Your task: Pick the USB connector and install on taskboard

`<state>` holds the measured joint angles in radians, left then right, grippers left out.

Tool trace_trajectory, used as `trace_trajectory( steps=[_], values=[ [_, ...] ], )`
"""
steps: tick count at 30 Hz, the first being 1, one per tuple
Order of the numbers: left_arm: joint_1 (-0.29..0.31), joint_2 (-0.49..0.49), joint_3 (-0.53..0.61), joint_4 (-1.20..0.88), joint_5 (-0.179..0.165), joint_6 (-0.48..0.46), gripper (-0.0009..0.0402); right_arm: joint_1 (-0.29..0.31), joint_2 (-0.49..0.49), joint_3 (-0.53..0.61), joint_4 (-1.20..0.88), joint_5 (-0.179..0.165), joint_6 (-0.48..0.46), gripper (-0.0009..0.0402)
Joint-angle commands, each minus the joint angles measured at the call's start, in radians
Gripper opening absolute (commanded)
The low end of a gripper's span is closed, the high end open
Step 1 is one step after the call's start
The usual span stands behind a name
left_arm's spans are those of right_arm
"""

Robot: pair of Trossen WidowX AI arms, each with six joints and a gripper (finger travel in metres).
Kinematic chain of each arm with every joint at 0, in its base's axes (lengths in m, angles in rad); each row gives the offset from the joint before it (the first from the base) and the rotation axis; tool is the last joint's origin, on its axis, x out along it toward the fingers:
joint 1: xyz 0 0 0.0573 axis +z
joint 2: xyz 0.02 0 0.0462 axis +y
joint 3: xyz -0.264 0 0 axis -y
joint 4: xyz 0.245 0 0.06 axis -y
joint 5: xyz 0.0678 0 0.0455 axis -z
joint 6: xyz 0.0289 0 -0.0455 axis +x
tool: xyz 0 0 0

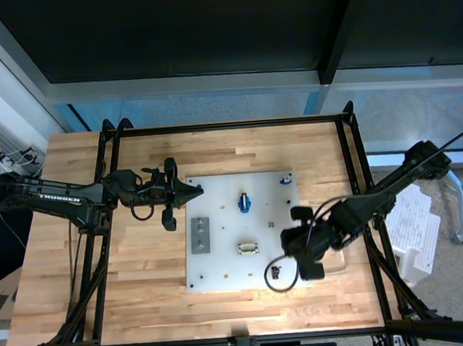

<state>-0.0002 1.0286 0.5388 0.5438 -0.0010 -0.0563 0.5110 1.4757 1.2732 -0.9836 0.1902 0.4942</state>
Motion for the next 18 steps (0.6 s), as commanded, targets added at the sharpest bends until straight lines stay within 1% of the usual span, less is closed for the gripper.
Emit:
trace_trajectory(
  steps=[1,3,5,6,8,11,16,17,18],
  values=[
    [0.000,0.000,0.000,0.000,0.000,0.000,0.0000,-0.050,-0.059,-0.029,0.003,0.001,-0.025,0.0002],
    [0.000,0.000,0.000,0.000,0.000,0.000,0.0000,-0.089,-0.098,-0.047,0.016,0.002,-0.053,0.0008],
    [0.000,0.000,0.000,0.000,0.000,0.000,0.0000,-0.128,-0.134,-0.063,0.031,0.003,-0.097,0.0003],
    [0.000,0.000,0.000,0.000,0.000,0.000,0.0000,-0.148,-0.151,-0.068,0.040,0.008,-0.121,-0.0002],
    [0.000,0.000,0.000,0.000,0.000,0.000,0.0000,-0.185,-0.182,-0.070,0.055,0.031,-0.158,0.0001],
    [0.000,0.000,0.000,0.000,0.000,0.000,0.0000,-0.240,-0.223,-0.070,0.089,0.032,-0.226,0.0000],
    [0.000,0.000,0.000,0.000,0.000,0.000,0.0000,-0.329,-0.279,-0.073,0.173,0.025,-0.323,0.0000],
    [0.000,0.000,0.000,0.000,0.000,0.000,0.0000,-0.346,-0.288,-0.077,0.196,0.016,-0.341,0.0000],
    [0.000,0.000,0.000,0.000,0.000,0.000,0.0000,-0.367,-0.299,-0.083,0.222,-0.004,-0.358,0.0000]
  ],
)
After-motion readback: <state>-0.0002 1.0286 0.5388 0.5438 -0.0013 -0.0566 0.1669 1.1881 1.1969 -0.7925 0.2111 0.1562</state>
